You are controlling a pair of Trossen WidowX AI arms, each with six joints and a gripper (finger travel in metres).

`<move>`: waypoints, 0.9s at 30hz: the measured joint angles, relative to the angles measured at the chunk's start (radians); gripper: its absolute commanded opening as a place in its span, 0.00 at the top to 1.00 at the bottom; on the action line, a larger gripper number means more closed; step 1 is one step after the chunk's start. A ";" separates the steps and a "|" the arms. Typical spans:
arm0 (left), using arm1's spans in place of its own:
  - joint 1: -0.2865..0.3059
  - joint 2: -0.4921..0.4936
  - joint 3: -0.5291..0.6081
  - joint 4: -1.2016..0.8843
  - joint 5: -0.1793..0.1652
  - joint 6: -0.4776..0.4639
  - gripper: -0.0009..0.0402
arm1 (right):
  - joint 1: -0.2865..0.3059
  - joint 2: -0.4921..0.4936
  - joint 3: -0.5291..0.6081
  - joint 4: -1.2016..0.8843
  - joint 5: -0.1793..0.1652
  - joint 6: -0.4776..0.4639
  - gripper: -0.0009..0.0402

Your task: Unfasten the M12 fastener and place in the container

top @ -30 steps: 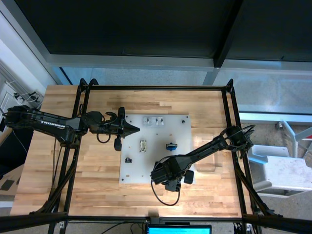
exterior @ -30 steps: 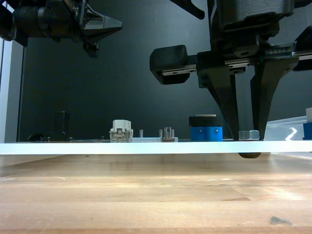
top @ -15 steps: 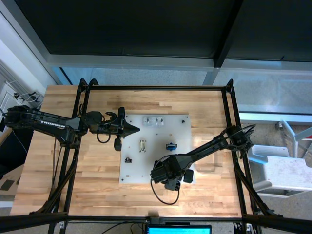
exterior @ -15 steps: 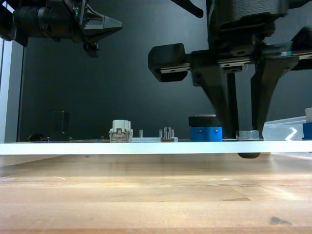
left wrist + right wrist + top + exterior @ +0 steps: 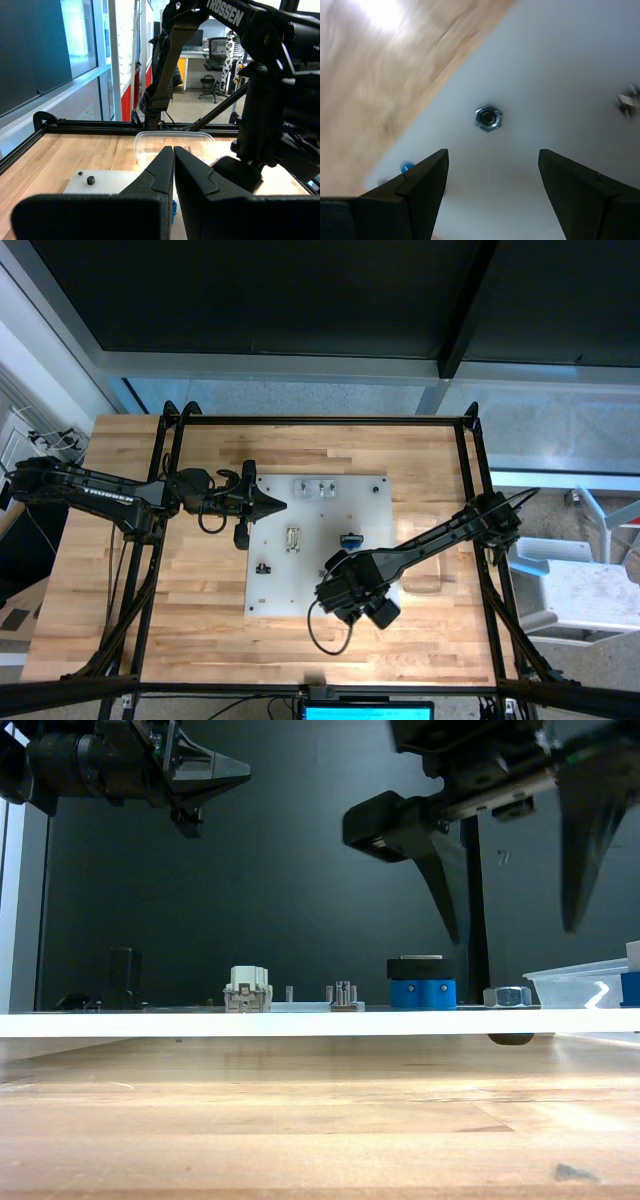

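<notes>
Overhanging nut (image 5: 488,118), seemingly — right gripper (image 5: 512,935); left gripper (image 5: 278,506) aloft

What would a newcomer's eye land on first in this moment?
The right gripper hangs with its jaws wide open above the small silver nut. The nut sits on the white board near its near right edge, not in the clear tray. The left gripper, jaws shut, hovers over the board's left edge.

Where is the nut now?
In the low view the nut sits on the board's near right edge, between the blue part and the tray, below the open right end effector; the shut left end effector hovers far left.
</notes>
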 measured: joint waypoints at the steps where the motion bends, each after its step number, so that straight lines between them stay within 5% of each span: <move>1: 0.000 0.000 0.000 0.000 0.000 0.000 0.98 | 0.002 -0.004 0.000 0.007 0.002 0.076 0.45; 11: 0.000 0.000 0.000 0.000 0.000 0.000 0.98 | 0.012 -0.036 -0.037 0.084 -0.004 0.546 1.00; 17: 0.000 0.000 0.000 0.000 0.000 0.000 0.98 | 0.017 -0.037 -0.041 0.103 -0.007 0.637 0.97; 22: 0.000 0.000 0.000 0.000 0.000 0.000 0.98 | 0.020 -0.037 -0.068 0.126 -0.095 0.666 0.98; 27: 0.000 0.000 0.000 0.000 0.000 0.000 0.98 | 0.024 -0.037 -0.124 0.185 -0.113 0.705 0.98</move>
